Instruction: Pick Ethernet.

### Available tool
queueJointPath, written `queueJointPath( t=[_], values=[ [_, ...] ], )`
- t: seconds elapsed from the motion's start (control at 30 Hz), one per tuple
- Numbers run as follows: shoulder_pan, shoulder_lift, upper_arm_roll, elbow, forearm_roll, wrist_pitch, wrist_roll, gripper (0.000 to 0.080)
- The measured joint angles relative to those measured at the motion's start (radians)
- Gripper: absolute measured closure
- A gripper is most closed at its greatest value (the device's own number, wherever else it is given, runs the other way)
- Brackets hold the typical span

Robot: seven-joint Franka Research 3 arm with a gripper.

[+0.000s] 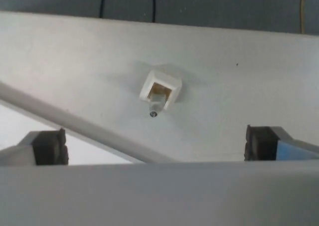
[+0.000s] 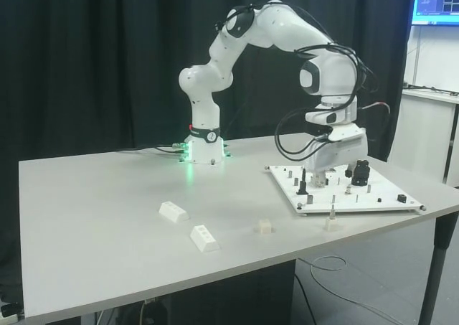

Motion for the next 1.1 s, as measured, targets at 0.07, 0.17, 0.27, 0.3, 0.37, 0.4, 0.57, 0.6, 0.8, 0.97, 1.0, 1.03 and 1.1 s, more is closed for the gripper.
queueJointPath(
  t=[0.07,0.17,0.27,0.3,0.37,0.4,0.57,0.6,0.8,0.97,1.0,1.03,1.1],
  values=[
    [0.0,0.006,0.0,0.0,0.0,0.002,0.024,0.0035],
    [0.001,0.016,0.0,0.0,-0.001,0.005,0.051,0.0035],
    [0.002,0.025,0.0,0.0,-0.001,0.007,0.066,0.0009],
    [0.002,0.028,0.0,0.0,-0.001,0.008,0.071,0.0009],
    [0.003,0.034,0.0,0.0,-0.001,0.01,0.084,0.0004],
    [0.003,0.037,0.0,0.0,-0.001,0.011,0.089,0.0003],
    [0.006,0.051,0.0,0.0,-0.001,0.018,0.101,0.0003],
    [0.007,0.054,0.0,0.0,-0.002,0.02,0.101,0.0003],
    [0.01,0.068,0.003,0.0,-0.003,0.021,0.113,0.0003],
    [0.013,0.078,0.005,0.0,-0.006,0.022,0.12,0.0003],
    [0.014,0.08,0.005,0.0,-0.007,0.022,0.12,0.0003],
    [0.015,0.082,0.005,0.0,-0.007,0.022,0.12,0.0003],
    [0.016,0.087,0.006,0.0,-0.007,0.022,0.121,0.0003]
  ],
)
